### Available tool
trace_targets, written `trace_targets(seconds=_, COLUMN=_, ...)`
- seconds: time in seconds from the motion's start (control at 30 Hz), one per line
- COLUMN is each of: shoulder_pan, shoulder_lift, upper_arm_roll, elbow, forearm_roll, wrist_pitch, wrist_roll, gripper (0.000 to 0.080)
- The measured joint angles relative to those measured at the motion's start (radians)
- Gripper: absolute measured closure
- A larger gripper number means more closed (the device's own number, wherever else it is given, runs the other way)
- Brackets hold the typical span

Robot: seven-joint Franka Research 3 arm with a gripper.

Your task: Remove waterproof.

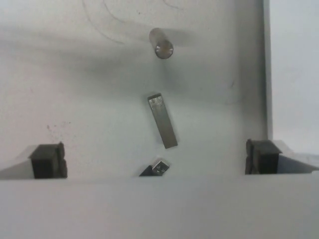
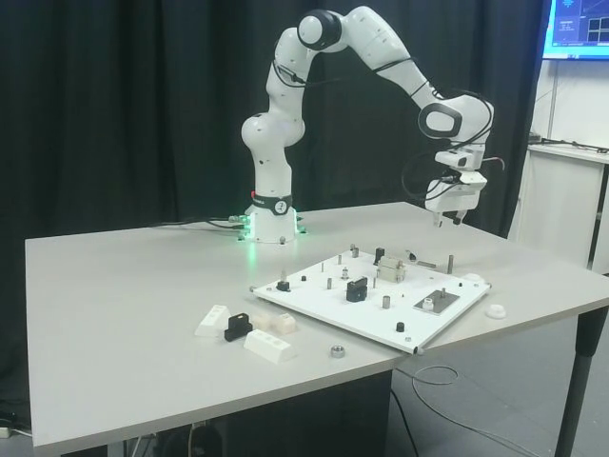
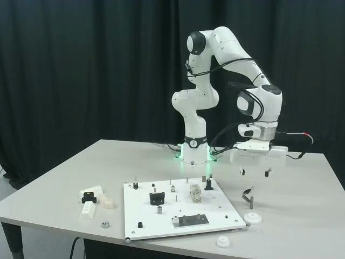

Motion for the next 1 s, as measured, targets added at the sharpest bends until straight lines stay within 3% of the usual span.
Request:
trace_targets(seconds=0.23, shoulder_pan=-0.003, shoulder_lift=0.000, upper_arm_roll=-0.008, elbow=0.004, forearm_roll=-0.020, wrist_pitch=-0.018, wrist_roll=-0.004, gripper=0.0003)
trace_targets(seconds=0.53, shoulder_pan=-0.025, shoulder_lift=0.000, upper_arm_roll=-0.030, elbow=0.007, forearm_roll=-0.092, wrist_pitch=-0.049, wrist_roll=-0.010, gripper=0.0003)
trace_targets(seconds=0.77, shoulder_pan=-0.081, shoulder_lift=0.000, upper_arm_roll=-0.032, elbow=0.009, forearm_roll=-0.154, wrist_pitch=-0.066, wrist_roll=-0.055, gripper=0.0003)
trace_targets(seconds=1.0, shoulder_pan=-0.154, shoulder_lift=0.000, upper_arm_roll=-0.031, elbow=0.010, forearm_roll=-0.175, wrist_pitch=-0.073, wrist_roll=-0.165, gripper=0.0003)
